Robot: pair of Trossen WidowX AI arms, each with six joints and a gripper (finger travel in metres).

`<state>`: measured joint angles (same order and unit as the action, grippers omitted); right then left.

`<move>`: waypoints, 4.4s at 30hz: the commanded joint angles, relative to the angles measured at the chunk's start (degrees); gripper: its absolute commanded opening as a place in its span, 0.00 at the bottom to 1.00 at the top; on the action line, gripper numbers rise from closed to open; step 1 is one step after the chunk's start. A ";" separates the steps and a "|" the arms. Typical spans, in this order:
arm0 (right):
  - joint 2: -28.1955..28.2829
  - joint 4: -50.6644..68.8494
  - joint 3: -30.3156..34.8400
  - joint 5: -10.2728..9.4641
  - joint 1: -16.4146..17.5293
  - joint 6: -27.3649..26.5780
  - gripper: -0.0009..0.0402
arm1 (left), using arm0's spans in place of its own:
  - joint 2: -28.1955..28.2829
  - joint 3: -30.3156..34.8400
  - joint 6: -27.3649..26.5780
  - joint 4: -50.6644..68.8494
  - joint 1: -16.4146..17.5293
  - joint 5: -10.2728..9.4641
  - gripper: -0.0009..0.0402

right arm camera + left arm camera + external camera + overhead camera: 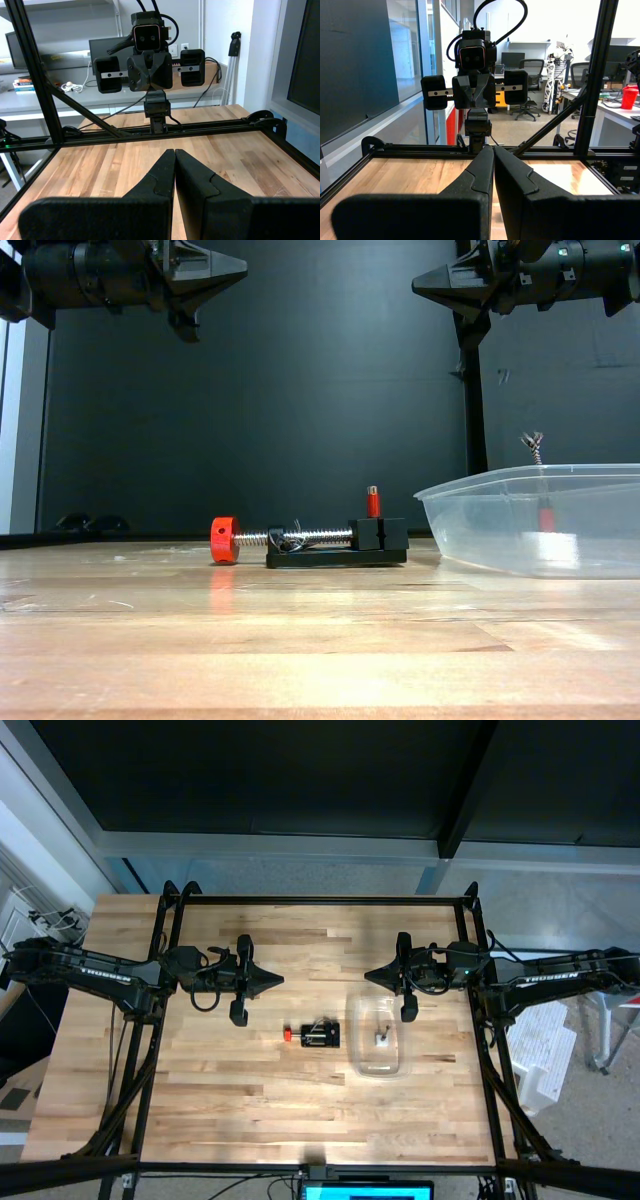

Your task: Pick the RCA connector and install on taskboard

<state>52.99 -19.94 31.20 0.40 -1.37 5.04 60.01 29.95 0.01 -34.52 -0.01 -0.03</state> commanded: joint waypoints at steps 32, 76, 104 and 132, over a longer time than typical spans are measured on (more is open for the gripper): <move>-3.76 56.22 14.25 5.35 11.74 2.14 0.02 | -0.02 0.00 0.00 -0.02 0.00 0.00 0.02; 9.33 71.69 20.74 7.54 19.96 12.50 0.42 | -0.02 0.00 0.00 -0.02 0.02 0.02 0.02; 18.93 57.09 13.25 7.63 20.06 12.94 0.41 | -0.02 0.00 0.00 -0.02 0.02 0.00 0.02; 28.13 49.16 12.00 7.52 18.23 10.27 0.38 | 0.00 0.00 -0.02 -0.02 0.00 0.00 0.02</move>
<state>81.12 29.19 43.18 7.90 16.97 15.29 59.99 29.95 -0.01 -34.54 -0.01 -0.05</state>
